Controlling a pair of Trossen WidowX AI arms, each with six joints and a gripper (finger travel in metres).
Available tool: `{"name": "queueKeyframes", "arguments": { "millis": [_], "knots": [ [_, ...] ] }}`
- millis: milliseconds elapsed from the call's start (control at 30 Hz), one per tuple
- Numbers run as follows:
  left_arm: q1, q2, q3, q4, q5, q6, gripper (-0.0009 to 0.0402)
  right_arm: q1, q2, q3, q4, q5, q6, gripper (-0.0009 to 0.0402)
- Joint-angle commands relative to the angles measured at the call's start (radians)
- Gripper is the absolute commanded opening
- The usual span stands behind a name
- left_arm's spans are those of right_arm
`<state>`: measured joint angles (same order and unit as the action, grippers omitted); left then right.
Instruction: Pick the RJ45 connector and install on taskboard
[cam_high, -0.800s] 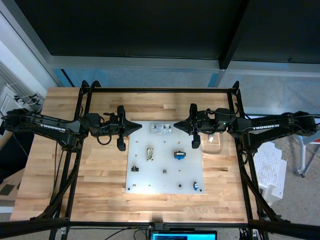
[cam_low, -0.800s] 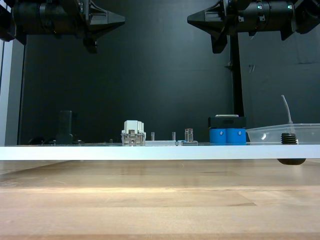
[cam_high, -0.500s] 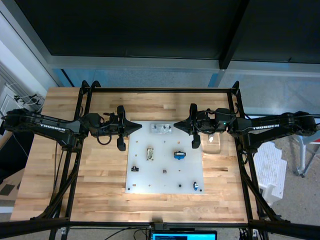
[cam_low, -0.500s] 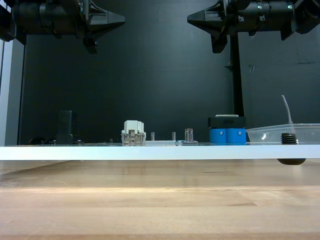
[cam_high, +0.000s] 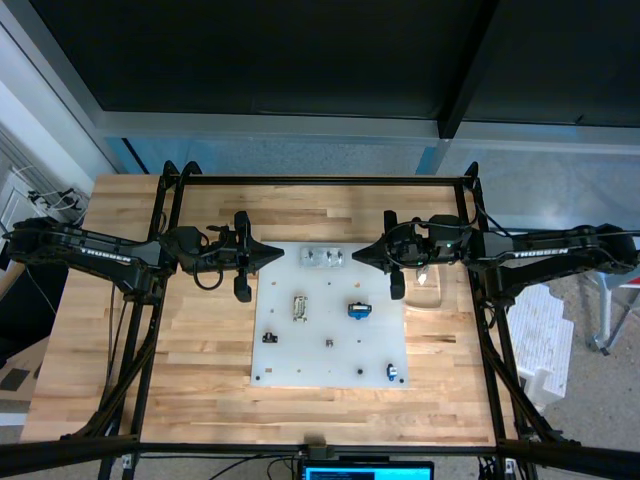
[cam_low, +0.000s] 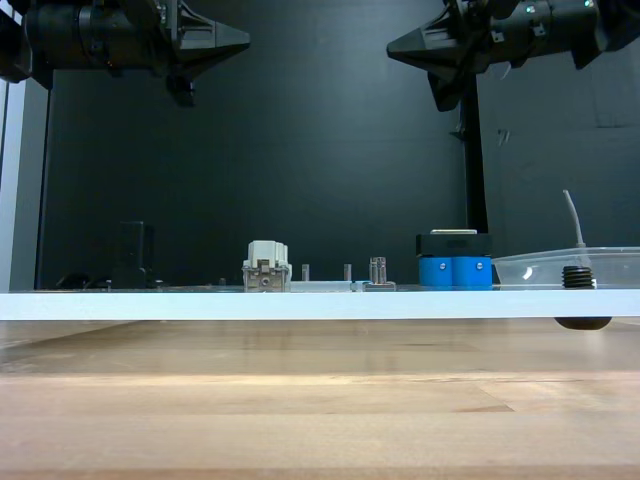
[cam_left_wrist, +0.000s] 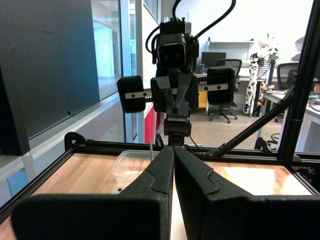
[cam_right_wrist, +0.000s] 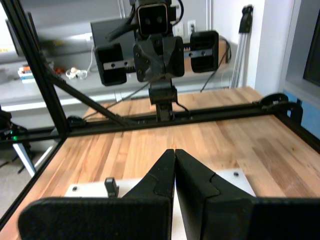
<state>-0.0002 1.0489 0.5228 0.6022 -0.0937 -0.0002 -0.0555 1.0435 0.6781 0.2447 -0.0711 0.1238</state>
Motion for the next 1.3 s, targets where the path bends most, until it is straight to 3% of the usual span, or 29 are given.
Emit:
{"name": "queueKeyframes", "arguments": {
  "millis": [33, 133, 200, 433, 600, 900, 1300],
  "knots": [
    [0.0, 0.0, 0.0, 0.0, 0.0, 0.0, 0.0, -0.001, -0.028, 0.027, -0.114, 0.0, -0.004, 0.0],
    [0.0, 0.0, 0.0, 0.0, 0.0, 0.0, 0.0, -0.001, -0.045, 0.064, -0.257, 0.005, -0.028, 0.0],
    [0.0, 0.0, 0.0, 0.0, 0.0, 0.0, 0.0, -0.001, -0.053, 0.095, -0.362, 0.029, -0.033, 0.0],
    [0.0, 0.0, 0.0, 0.0, 0.0, 0.0, 0.0, -0.002, -0.056, 0.222, -0.687, 0.031, -0.039, 0.0],
    [0.0, 0.0, 0.0, 0.0, 0.0, 0.0, 0.0, -0.002, -0.056, 0.325, -0.941, 0.08, -0.048, 0.0],
    [0.0, 0.0, 0.0, 0.0, 0.0, 0.0, 0.0, -0.002, -0.072, 0.456, -1.244, 0.079, -0.08, 0.0],
    [0.0, 0.0, 0.0, 0.0, 0.0, 0.0, 0.0, -0.015, -0.145, 0.467, -1.455, 0.078, -0.098, 0.0]
  ]
}}
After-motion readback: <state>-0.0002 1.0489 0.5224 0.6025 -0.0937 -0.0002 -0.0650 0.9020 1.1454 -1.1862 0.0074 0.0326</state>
